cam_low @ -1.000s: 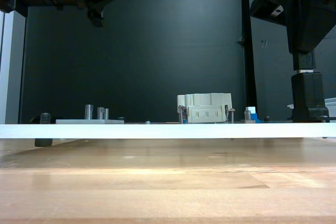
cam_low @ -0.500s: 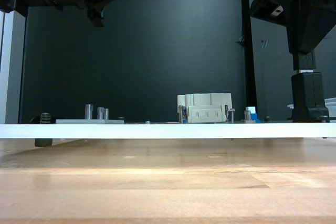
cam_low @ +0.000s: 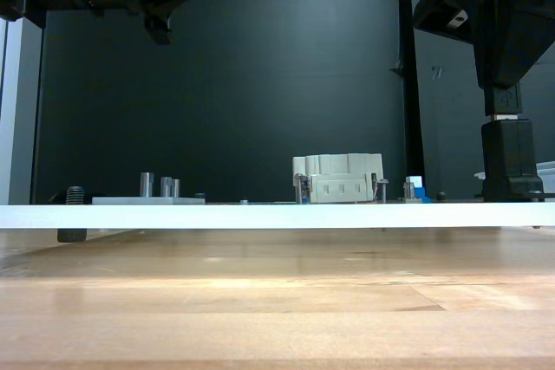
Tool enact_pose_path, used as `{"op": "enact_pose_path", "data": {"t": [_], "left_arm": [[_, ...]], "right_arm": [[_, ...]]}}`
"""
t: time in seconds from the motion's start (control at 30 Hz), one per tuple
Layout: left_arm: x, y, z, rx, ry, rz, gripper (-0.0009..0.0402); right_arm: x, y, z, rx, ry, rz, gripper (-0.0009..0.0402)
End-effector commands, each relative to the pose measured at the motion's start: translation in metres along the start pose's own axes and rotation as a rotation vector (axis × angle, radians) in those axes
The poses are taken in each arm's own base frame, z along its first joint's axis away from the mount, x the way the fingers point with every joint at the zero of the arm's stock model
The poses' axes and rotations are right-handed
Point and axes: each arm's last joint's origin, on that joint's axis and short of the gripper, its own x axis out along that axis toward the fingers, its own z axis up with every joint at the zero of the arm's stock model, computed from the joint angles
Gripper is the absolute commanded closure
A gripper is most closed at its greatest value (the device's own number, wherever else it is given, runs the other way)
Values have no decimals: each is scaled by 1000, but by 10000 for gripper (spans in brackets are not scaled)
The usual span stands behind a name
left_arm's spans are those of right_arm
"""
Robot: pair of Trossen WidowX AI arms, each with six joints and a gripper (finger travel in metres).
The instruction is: Pick the USB connector and install on taskboard
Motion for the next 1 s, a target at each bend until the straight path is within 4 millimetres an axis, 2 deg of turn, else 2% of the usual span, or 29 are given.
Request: {"op": "enact_pose_path", "data": {"t": [0.03,0.37,0.6,0.77,1.0], "left_arm": [[0,0,0,0,-1,0,393],[0,0,0,0,0,0,393],[0,0,0,0,0,0,393],[0,0,0,0,0,0,393],[0,0,0,0,0,0,393]], "right_arm": [[-2,1,1,0,-6,2,342],[-6,-1,0,8,-7,4,258],[-20,-6,-5,3,6,-4,216],[-35,-12,-8,2,-2,1,210],[-47,-16,-10,-11,-17,9,234]]}}
